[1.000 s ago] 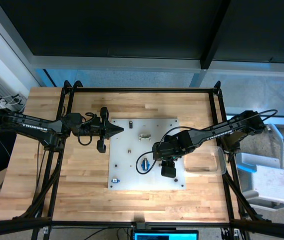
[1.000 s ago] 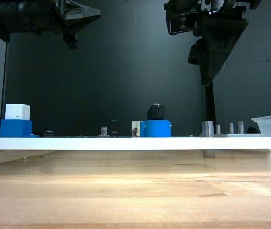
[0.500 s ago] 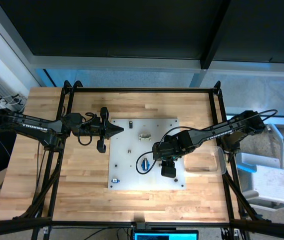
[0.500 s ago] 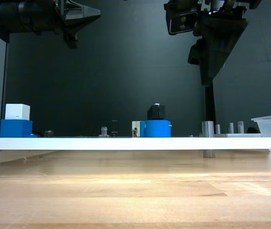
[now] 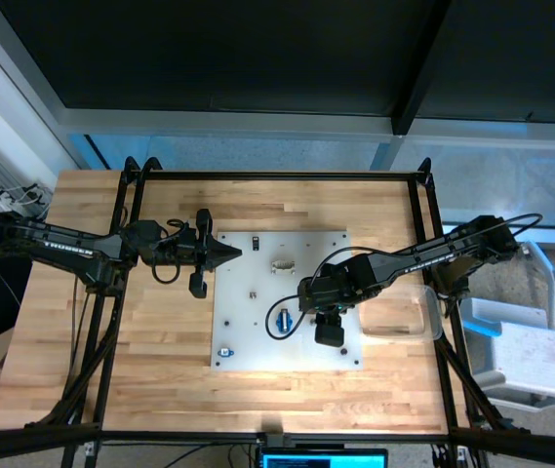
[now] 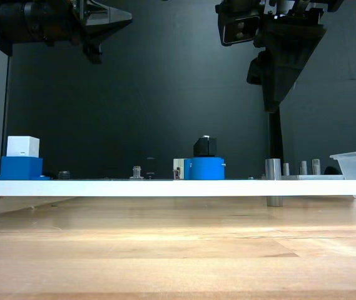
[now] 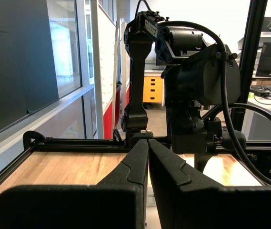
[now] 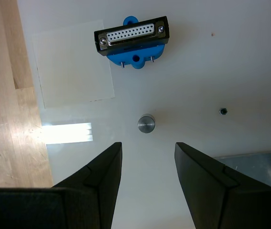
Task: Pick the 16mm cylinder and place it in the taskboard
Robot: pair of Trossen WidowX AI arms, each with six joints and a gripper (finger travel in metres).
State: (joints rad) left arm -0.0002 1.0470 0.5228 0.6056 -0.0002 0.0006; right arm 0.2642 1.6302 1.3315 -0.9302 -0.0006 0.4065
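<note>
The 16mm cylinder (image 8: 145, 123) stands upright in the white taskboard (image 8: 197, 71), its round metal top facing up. In the low view the cylinder (image 6: 273, 169) pokes through the taskboard (image 6: 134, 187) and shows below it. My right gripper (image 8: 148, 145) hangs open straight above the peg, holding nothing; it is well clear of the board (image 6: 271, 103). From above, the right gripper (image 5: 324, 322) covers the peg over the taskboard's (image 5: 257, 336) right half. My left gripper (image 5: 230, 252) is shut and empty, held high at the board's left edge (image 7: 148, 143).
A blue fitting with a connector (image 8: 131, 40) sits beyond the peg. A grey metal block (image 8: 249, 164) lies nearby. Three more pegs (image 6: 303, 167) stand to the right. A clear tray (image 5: 404, 312) rests off the board's right side. A blue and white block (image 6: 21, 164) stands at left.
</note>
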